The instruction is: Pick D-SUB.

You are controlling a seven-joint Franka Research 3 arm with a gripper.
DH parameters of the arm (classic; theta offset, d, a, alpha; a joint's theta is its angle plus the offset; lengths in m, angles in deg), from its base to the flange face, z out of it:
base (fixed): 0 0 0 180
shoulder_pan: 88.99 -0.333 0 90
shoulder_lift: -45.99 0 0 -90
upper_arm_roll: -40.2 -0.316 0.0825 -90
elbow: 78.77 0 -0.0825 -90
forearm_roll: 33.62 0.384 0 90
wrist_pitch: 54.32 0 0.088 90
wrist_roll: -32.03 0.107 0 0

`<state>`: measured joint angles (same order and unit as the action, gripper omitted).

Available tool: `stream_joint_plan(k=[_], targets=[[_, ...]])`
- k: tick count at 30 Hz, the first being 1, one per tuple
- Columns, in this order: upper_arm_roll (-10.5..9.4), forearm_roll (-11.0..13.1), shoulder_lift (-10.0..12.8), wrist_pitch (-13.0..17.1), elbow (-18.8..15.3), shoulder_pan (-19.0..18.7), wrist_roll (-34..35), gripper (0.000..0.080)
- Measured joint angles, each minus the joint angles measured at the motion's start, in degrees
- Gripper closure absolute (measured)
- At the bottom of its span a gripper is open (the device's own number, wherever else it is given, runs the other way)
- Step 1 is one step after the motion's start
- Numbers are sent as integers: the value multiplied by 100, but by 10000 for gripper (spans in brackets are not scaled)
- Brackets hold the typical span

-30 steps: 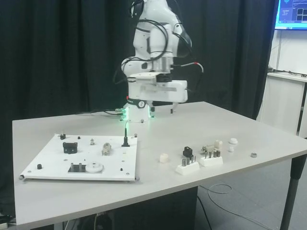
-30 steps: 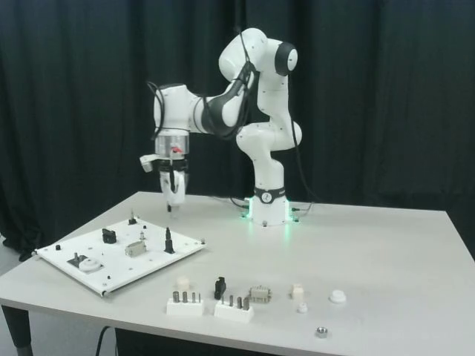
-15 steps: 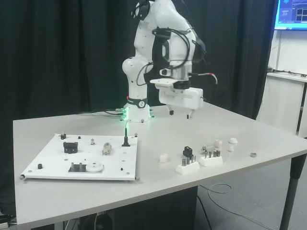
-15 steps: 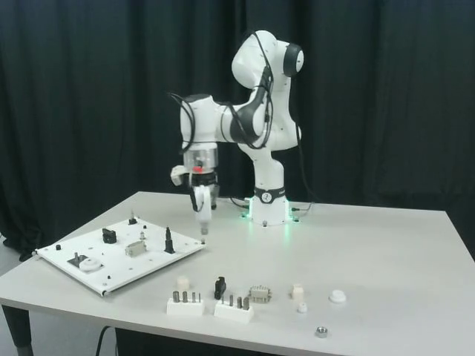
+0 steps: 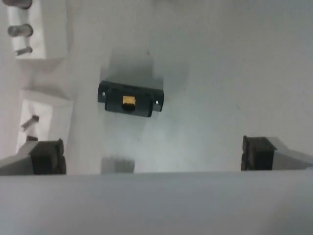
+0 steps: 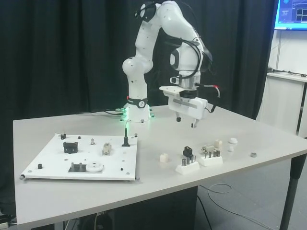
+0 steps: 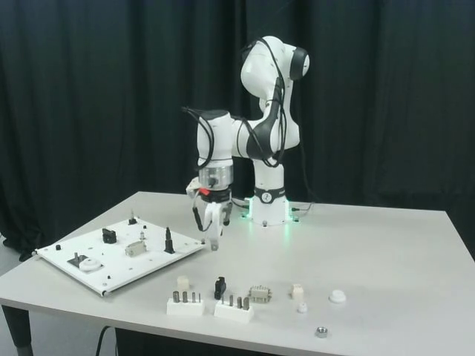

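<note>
Down on the grey table (image 5: 220, 73), the black D-SUB (image 5: 130, 100) lies flat and alone between the two fingertips in the wrist view, untouched. Only this view shows its small centre insert and the screw holes at each end. Beside it sit two white pin blocks (image 5: 36, 27). The claw (image 5: 151, 155) hangs above with fingers spread wide, nothing held. Out in the first room view the claw (image 6: 185, 120) hovers well above the table, and the white assembly board (image 6: 84, 158) with its black and grey parts shows, which the wrist camera misses entirely.
</note>
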<state>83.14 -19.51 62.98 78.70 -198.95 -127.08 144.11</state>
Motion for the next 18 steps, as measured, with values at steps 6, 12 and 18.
stream_joint_plan(k=[6,12,18], targets=[[-31,0,175,211,-19,5,186,3],[-104,13,311,398,-62,43,296,3],[-283,23,402,512,-87,181,398,3]])
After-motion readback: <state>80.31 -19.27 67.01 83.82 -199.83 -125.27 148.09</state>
